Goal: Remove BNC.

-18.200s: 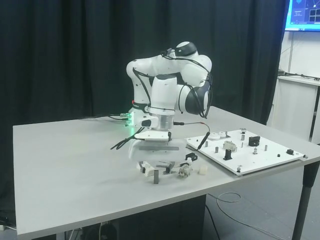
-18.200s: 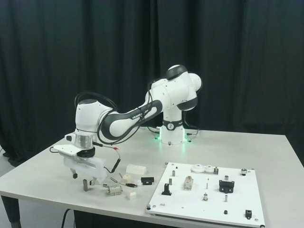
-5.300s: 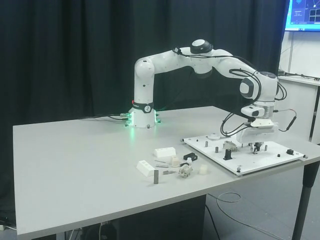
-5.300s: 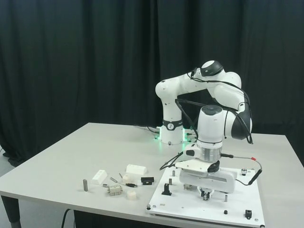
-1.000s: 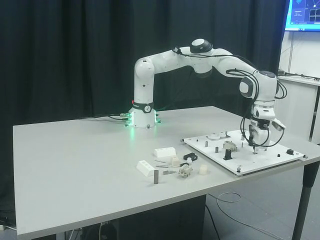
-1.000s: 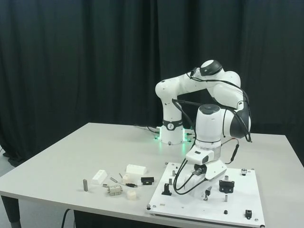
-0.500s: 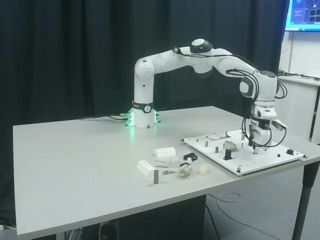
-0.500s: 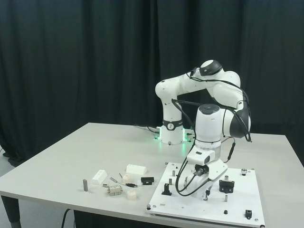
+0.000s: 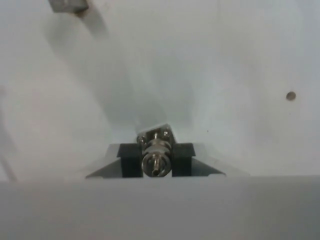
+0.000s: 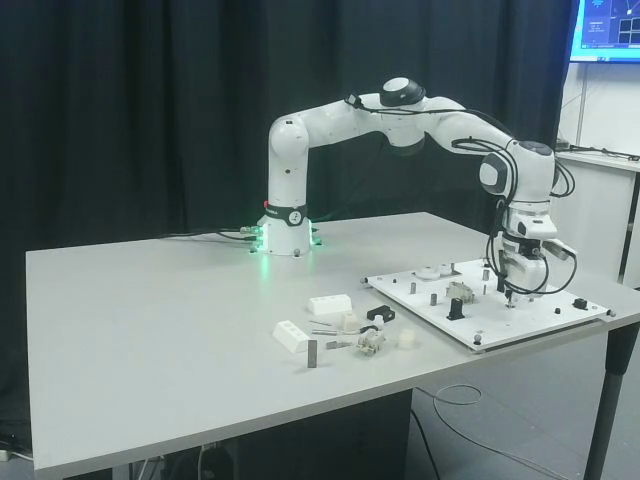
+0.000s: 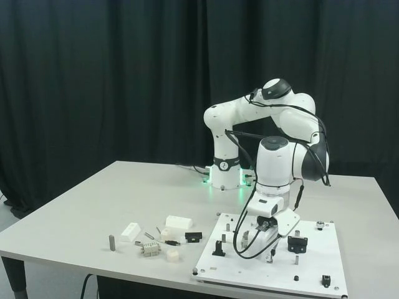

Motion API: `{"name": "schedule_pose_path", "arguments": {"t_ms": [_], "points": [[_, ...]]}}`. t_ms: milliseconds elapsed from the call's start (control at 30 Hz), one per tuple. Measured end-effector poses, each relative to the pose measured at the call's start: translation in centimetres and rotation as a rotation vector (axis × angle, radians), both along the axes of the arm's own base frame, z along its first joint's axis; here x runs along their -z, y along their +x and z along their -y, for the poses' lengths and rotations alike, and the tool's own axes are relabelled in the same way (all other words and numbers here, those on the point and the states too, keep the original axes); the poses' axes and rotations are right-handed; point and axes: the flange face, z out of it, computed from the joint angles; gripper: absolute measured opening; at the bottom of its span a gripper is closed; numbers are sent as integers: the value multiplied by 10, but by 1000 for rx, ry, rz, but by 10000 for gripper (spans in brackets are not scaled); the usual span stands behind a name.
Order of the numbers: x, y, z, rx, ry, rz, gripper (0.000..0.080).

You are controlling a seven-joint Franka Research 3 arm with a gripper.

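The BNC [image 9: 156, 159] stands on the white board [image 10: 500, 318] that lies on the grey table [image 10: 150, 320], at the side of the board far from the arm's base. In the wrist view it is a small metal connector, seen from above down its own axis, so its long axis is upright, pointing toward the camera. A black pad shows on each side of it, very close to its body, and it sits in the middle between them. I judge that the pincer [image 9: 156, 167] is narrow and closed around the connector, though real contact is hard to confirm.

In the room views the pincer [image 11: 269, 249] is low over the board, directly above the connector, with the wrist pointing down. The connector is therefore not beside the pincer but straight below it, on the same vertical line. Since this is a bayonet-type plug, the coming move probably needs a turn about this upright axis and then a straight lift. If the pull goes at an angle, the plug may jam.

Loose small parts [image 10: 345, 335] lie on the table, well apart from the board.
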Motion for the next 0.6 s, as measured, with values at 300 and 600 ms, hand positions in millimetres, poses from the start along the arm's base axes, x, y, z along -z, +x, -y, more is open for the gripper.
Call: {"name": "schedule_pose_path", "arguments": {"t_ms": [300, 600], "points": [[-1, 0, -1, -35, -4, -1, 120], [-18, 2, -6, -66, 4, -6, 120]]}}
